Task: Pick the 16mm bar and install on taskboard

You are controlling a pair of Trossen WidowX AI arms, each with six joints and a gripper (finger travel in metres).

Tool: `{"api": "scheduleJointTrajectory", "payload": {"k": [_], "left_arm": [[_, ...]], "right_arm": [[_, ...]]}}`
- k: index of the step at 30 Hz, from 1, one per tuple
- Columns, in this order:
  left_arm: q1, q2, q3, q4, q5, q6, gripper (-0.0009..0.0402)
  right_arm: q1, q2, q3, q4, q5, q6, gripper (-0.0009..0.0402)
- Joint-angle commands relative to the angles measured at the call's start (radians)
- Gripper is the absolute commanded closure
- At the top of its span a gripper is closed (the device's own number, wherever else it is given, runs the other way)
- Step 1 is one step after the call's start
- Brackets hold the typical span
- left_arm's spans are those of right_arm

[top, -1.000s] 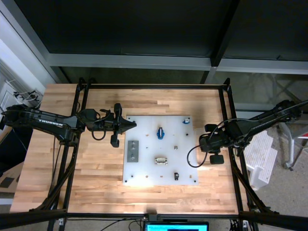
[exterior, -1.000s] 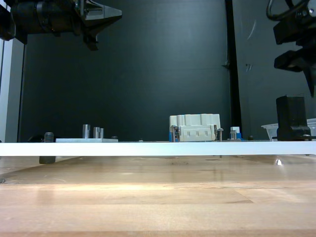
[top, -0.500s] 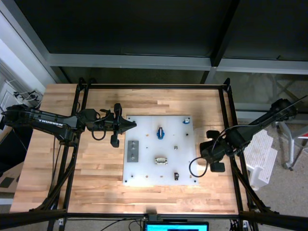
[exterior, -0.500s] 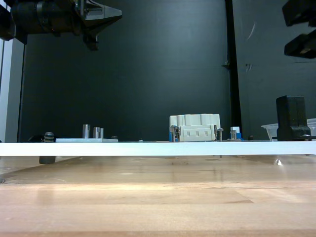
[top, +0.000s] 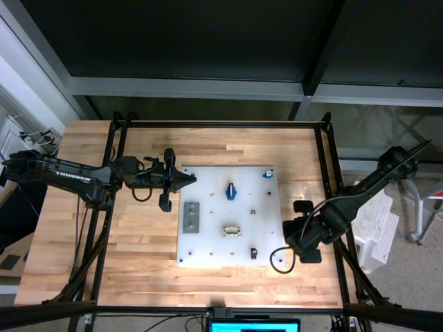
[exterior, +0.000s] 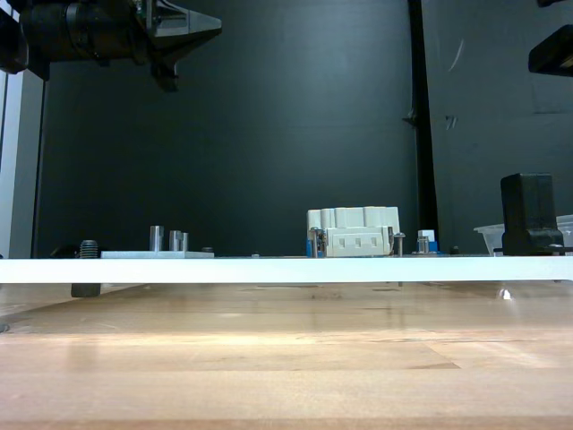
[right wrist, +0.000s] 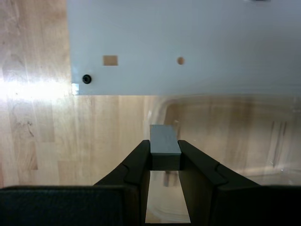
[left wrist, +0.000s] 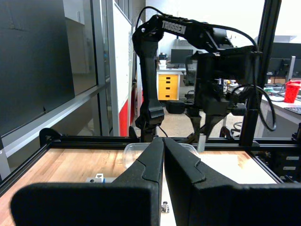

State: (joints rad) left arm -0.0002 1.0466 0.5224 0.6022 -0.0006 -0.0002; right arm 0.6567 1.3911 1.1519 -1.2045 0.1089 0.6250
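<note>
Jaws of the right gripper point(right wrist: 165, 162) were clamped on the 16mm bar point(right wrist: 165, 151), a grey, square-ended piece whose end stood out just past the black fingertips. The bar was clear of the task board point(right wrist: 188, 33), above bare wood and the rim of a clear tray point(right wrist: 225, 113). From the left arm's camera it hung upright point(left wrist: 201, 142) under the right gripper.

From above, the right gripper point(top: 302, 241) hovered over the table point(top: 138, 228) just beside the board's right edge, towards its near corner. At table height only a dark edge of it showed, high at the right point(exterior: 551, 49).

Nearest the bar on the board were a square cut-out point(right wrist: 110, 60), a round hole point(right wrist: 180, 60) and a black screw point(right wrist: 86, 78) by the corner. Further left lay a small black block point(top: 254, 253), a beige connector point(top: 232, 231), a blue part point(top: 231, 191) and a grey plate with pegs point(top: 192, 216).

The left gripper point(top: 188, 178) hung high over the board's far-left corner, well apart from the bar, its fingers point(left wrist: 150, 160) pressed together on nothing.
</note>
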Motion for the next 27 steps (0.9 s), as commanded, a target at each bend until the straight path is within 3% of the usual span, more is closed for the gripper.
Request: {"api": "scheduleJointTrajectory", "payload": {"k": [1, 12, 27], "left_arm": [[0.0, 0.0, 0.0, 0.0, 0.0, 0.0, 0.0393], [0.0, 0.0, 0.0, 0.0, 0.0, 0.0, 0.0393], [0.0, 0.0, 0.0, 0.0, 0.0, 0.0, 0.0393]], "right_arm": [[0.016, 0.034, 0.032, -0.002, 0.001, 0.0, 0.0393], [0.039, 0.158, 0.135, -0.004, 0.0, 0.006, 0.0393], [0.042, 0.285, 0.167, 0.077, 0.005, 0.003, 0.0393]]}}
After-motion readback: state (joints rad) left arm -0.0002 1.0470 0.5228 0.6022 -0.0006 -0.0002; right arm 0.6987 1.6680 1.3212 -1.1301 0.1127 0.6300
